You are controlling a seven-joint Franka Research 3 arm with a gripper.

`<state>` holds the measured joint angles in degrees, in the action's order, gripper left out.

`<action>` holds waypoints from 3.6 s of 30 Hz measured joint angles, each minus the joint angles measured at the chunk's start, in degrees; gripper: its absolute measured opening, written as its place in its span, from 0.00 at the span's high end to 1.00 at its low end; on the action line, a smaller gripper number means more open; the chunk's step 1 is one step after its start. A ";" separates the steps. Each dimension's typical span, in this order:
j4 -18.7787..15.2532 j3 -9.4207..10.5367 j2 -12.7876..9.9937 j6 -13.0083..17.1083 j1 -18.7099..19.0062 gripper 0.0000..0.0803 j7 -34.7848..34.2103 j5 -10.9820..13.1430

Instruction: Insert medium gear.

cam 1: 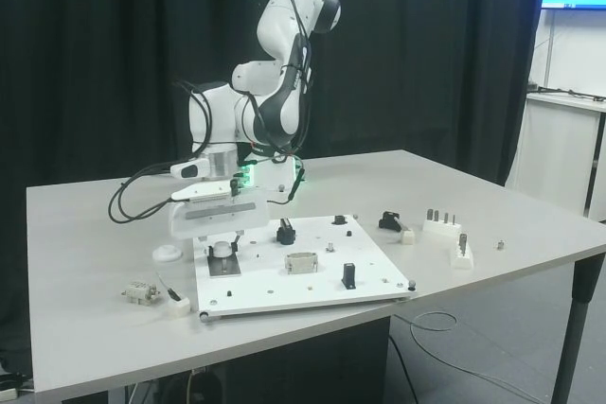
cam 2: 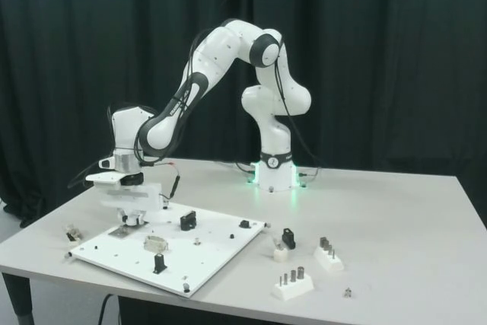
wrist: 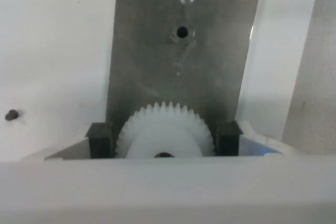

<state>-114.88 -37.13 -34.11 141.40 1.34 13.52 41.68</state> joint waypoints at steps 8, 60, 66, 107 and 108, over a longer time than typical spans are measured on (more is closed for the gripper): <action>0.01 0.01 0.00 -0.08 0.01 0.50 4.12 -0.05; 1.11 -0.09 -0.49 -2.03 -0.32 0.50 19.40 -1.22; 1.28 -0.13 -0.56 -2.34 -0.42 0.50 16.33 -1.08; 1.26 -1.17 1.04 -2.88 -0.19 0.01 -0.10 -3.15; 1.26 -1.40 1.27 -3.09 -0.15 0.01 -0.30 -3.40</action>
<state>-113.62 -38.53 -32.84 138.31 1.19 13.22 38.28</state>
